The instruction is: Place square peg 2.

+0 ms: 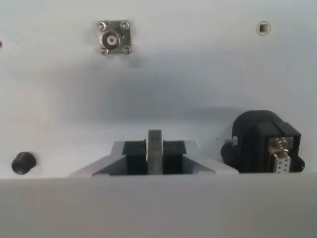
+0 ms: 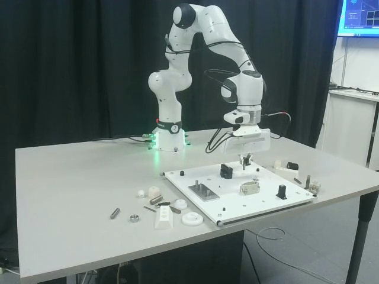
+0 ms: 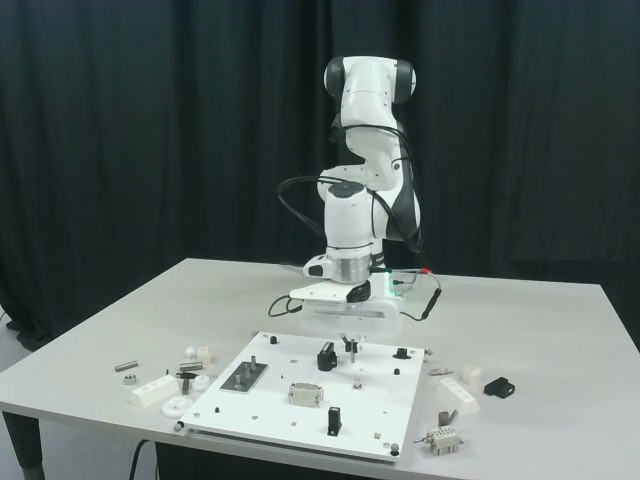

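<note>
My gripper (image 1: 154, 159) is shut on a slim grey square peg (image 1: 154, 148), which stands upright between the black pads (image 1: 133, 156). It hangs a little above the white board (image 2: 269, 208), over its far half. A small square hole (image 1: 264, 28) shows in the board, apart from the peg. In the room views the gripper (image 2: 244, 158) (image 3: 350, 345) hovers just beside a black connector block (image 2: 225, 171) (image 3: 325, 357). The peg's lower tip is hidden in the wrist view.
On the board are a metal coaxial socket (image 1: 114, 38), a black block with a D-sub connector (image 1: 267, 146), a black knob (image 1: 23, 162) and a grey metal plate (image 2: 203, 191). Loose white gears, blocks and bolts (image 2: 160, 210) lie on the table beside the board.
</note>
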You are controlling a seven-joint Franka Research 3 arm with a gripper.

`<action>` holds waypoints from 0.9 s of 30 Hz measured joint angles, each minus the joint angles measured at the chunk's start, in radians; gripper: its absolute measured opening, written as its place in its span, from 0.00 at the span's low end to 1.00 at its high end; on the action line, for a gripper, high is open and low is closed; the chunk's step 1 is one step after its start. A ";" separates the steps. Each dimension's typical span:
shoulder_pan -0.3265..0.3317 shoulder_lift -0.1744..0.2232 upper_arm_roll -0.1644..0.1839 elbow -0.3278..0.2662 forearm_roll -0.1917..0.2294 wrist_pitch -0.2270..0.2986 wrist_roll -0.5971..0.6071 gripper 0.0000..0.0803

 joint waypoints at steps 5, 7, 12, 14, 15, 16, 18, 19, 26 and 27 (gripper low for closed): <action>0.000 0.000 -0.006 0.003 -0.020 0.000 0.000 0.08; 0.000 0.000 -0.011 0.005 -0.028 -0.001 0.000 0.08; -0.002 -0.001 -0.035 0.013 -0.064 -0.008 0.000 0.08; -0.005 -0.002 -0.047 0.017 -0.083 -0.018 -0.002 0.08; -0.007 -0.004 -0.054 0.020 -0.093 -0.024 -0.003 0.08; -0.009 -0.005 -0.060 0.023 -0.103 -0.030 -0.004 0.08; -0.015 -0.009 -0.075 0.030 -0.124 -0.044 -0.009 0.08; -0.019 -0.011 -0.081 0.034 -0.134 -0.051 -0.013 0.08; -0.058 -0.029 -0.115 0.059 -0.179 -0.097 -0.060 0.08; -0.066 -0.031 -0.119 0.063 -0.182 -0.104 -0.070 0.08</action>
